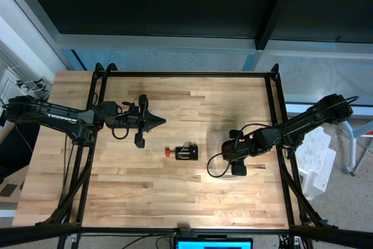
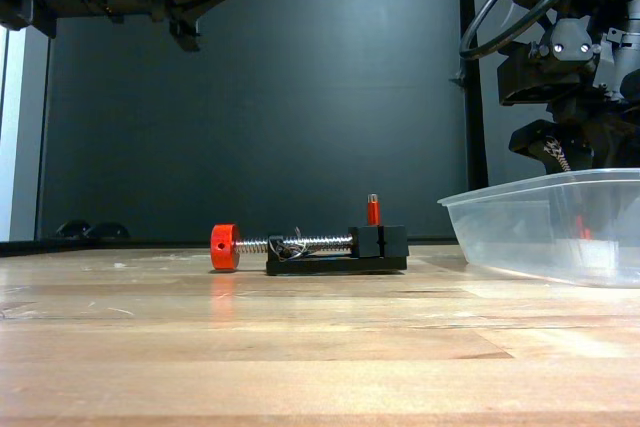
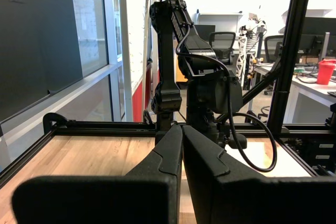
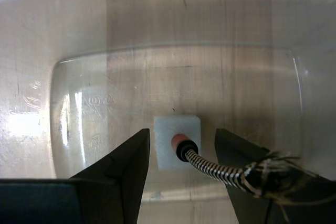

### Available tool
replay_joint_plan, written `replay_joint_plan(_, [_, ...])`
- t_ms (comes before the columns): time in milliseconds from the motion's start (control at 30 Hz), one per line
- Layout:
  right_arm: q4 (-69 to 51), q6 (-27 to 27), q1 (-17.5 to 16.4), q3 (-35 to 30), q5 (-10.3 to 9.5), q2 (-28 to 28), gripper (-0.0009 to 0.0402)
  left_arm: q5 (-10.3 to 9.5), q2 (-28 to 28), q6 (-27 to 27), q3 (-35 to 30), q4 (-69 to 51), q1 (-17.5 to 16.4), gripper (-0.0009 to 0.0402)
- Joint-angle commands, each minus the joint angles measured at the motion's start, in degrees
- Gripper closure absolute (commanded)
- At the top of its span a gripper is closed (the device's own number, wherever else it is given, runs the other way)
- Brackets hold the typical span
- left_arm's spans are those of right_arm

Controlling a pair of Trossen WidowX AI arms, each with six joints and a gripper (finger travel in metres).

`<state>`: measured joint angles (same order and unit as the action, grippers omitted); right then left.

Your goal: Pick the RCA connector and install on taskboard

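**A:** Right gripper (image 4: pixel 182 136) status?
**B:** Over the clear tray (image 2: pixel 520 217), pointing down into it. Jaws wide apart, holding nothing. White cube (image 4: pixel 168 129) sits between the fingers, touching neither.
**A:** RCA connector?
**B:** RCA connector (image 4: pixel 185 149) is plugged into that cube, with its braided lead running past one finger.
**A:** Taskboard? Left gripper?
**B:** Taskboard (image 1: pixel 187 153) is mid-table, apart from the tray, red knob (image 2: pixel 224 247) toward the left arm. Left gripper (image 1: pixel 158 122) is high above the table, fingers pressed together, empty.

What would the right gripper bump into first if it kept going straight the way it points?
Probably the RCA connector on the white cube in the tray. They sit straight ahead of the open right gripper. The left gripper is shut, parked high at the left.
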<state>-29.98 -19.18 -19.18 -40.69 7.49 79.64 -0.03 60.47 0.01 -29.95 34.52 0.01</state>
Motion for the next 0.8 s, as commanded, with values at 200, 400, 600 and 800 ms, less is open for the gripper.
replay_joint_plan(200, [-0.13,0.15,0.0,-0.02,-0.02,-0.02,0.0256,0.0,0.02,-0.02,0.0,0.02,-0.02,0.0393])
replay_joint_plan(400, [-0.13,0.13,-0.04,-0.17,-0.09,-0.04,0.0274,0.0,0.02,-0.02,0.0,0.02,0.0,0.0393])
replay_joint_plan(600, [-0.15,0.13,-0.11,-0.2,-0.24,-0.15,0.0292,0.0,0.02,-0.02,0.0,0.02,0.0,0.0393])
replay_joint_plan(800, [-0.2,0.13,-0.11,-0.2,-0.7,-0.15,0.0312,0.0,0.02,-0.02,0.0,0.0,-0.02,0.0393])
